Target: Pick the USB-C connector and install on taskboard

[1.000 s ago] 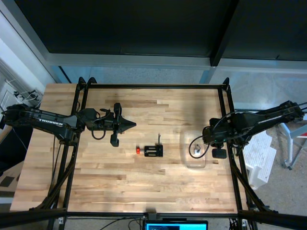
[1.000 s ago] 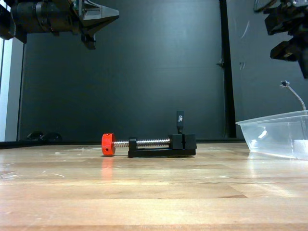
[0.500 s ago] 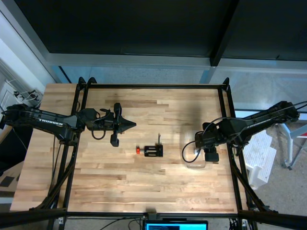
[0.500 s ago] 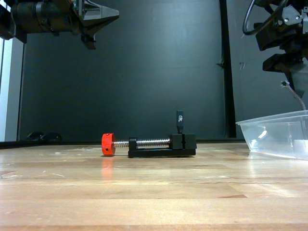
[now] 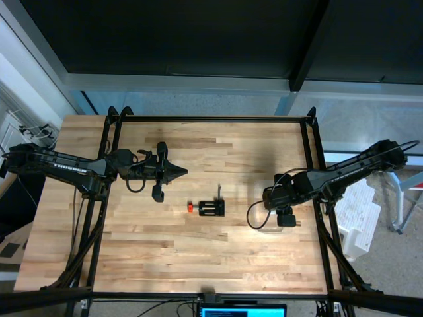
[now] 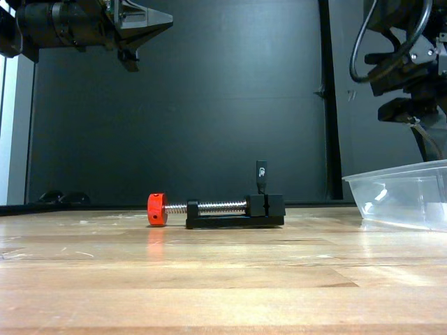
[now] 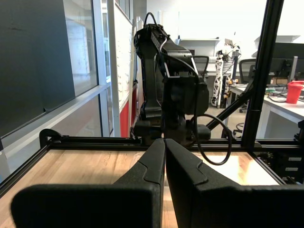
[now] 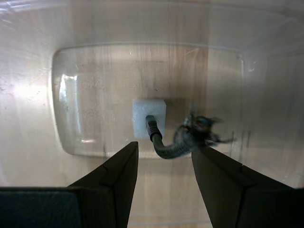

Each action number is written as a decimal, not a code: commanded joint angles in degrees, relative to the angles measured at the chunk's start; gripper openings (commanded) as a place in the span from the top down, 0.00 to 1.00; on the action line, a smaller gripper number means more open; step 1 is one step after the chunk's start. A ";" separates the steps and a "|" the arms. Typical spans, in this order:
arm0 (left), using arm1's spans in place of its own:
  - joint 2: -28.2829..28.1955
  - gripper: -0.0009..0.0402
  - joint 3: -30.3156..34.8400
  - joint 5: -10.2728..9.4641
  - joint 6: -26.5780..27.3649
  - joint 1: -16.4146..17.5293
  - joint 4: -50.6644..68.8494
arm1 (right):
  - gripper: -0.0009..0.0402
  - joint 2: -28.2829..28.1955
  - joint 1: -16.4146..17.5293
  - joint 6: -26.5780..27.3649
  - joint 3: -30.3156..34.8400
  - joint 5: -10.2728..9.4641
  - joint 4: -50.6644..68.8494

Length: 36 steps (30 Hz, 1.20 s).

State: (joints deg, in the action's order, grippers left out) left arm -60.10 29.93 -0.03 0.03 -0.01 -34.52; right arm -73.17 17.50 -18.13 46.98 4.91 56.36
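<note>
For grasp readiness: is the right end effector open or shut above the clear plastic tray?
Open: fingers of the right end effector stand apart over the tray. The left end effector, shut, hangs high at left.

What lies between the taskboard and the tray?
Bare tabletop, by the high and low views. The right gripper hangs open over the tray; the left gripper sits shut, raised on the left.

Small black rectangular taskboard point(image 6: 266, 207): orange-red knob point(image 6: 157, 209), silver threaded screw point(image 6: 216, 206). Wooden table point(image 5: 165, 254): pale butcher-block strips, light and tan mixed. Black left gripper point(image 5: 184, 172) left of taskboard. Black right gripper point(image 8: 164, 145) right of taskboard, over clear plastic tray point(image 8: 66, 71). Whitish square USB-C connector point(image 8: 149, 109) in tray, dark grey braided cable point(image 8: 167, 150) attached.
</note>
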 commanded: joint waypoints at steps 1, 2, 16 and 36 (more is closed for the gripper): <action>-0.02 0.98 0.02 0.00 0.00 0.00 0.00 | 0.60 -0.72 0.15 -0.09 -0.52 -0.24 -1.62; -0.02 0.98 0.02 0.00 0.00 0.02 0.00 | 0.60 -1.09 0.17 -0.04 -0.70 -0.22 -2.14; -0.02 0.98 0.02 0.00 0.00 0.00 -0.02 | 0.60 -3.34 0.83 -0.07 -3.80 -0.61 -6.97; -0.02 0.98 0.02 0.00 0.00 0.00 0.00 | 0.69 -3.34 1.16 -0.46 -5.70 -0.57 -9.57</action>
State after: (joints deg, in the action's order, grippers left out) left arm -60.10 29.95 -0.03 0.03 -0.01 -34.52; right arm -76.51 18.63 -18.57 41.23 4.29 46.76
